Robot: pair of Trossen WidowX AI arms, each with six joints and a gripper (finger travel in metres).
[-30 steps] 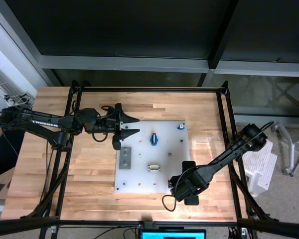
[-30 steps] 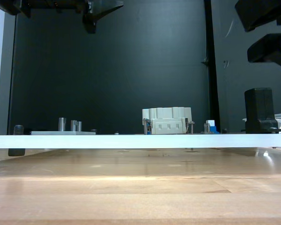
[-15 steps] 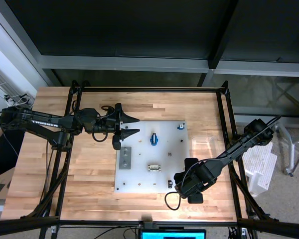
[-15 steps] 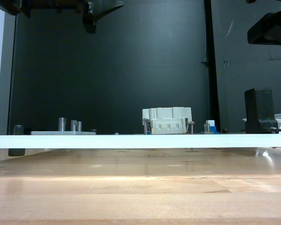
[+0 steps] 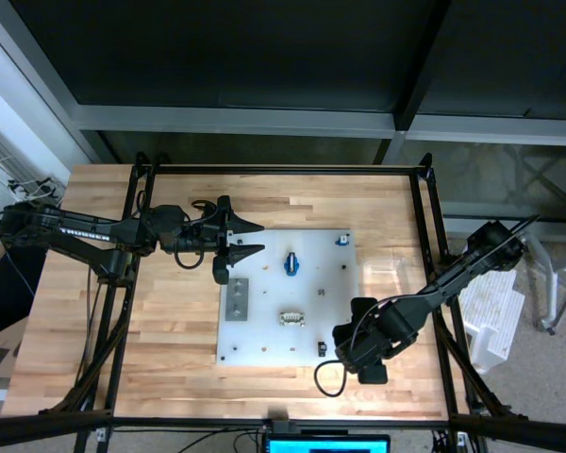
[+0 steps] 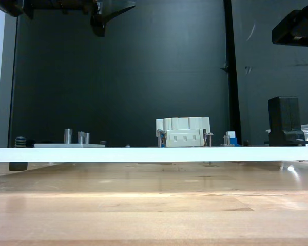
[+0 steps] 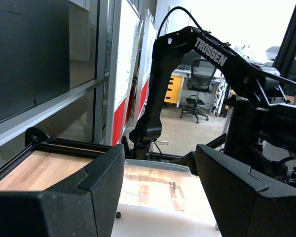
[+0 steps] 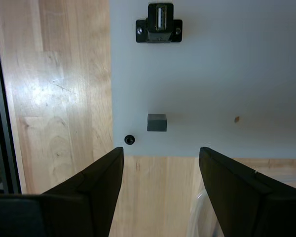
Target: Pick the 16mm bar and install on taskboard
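While left tool [image 5: 260,238] stays spread by taskboard [image 5: 264,283], right tool [image 8: 160,160], spread, has drifted rightward.

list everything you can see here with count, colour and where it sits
table: 1, light wood, under everything
task board: 1, white, mid-table
block with pegs: 1, grey, board's left side
connector: 1, beige, board's near middle
fitting: 1, blue, board's far middle
small part: 1, blue, board's far right corner
USB port: 1, black, board's near right
dark cylinder: 1, dark grey, at the board's left edge, held by neither gripper; cannot tell whether it is the 16mm bar
bin: 1, clear, on the table right of the board
left gripper: black, open, above the board's far left corner
right gripper: black, open, over the board's near right corner
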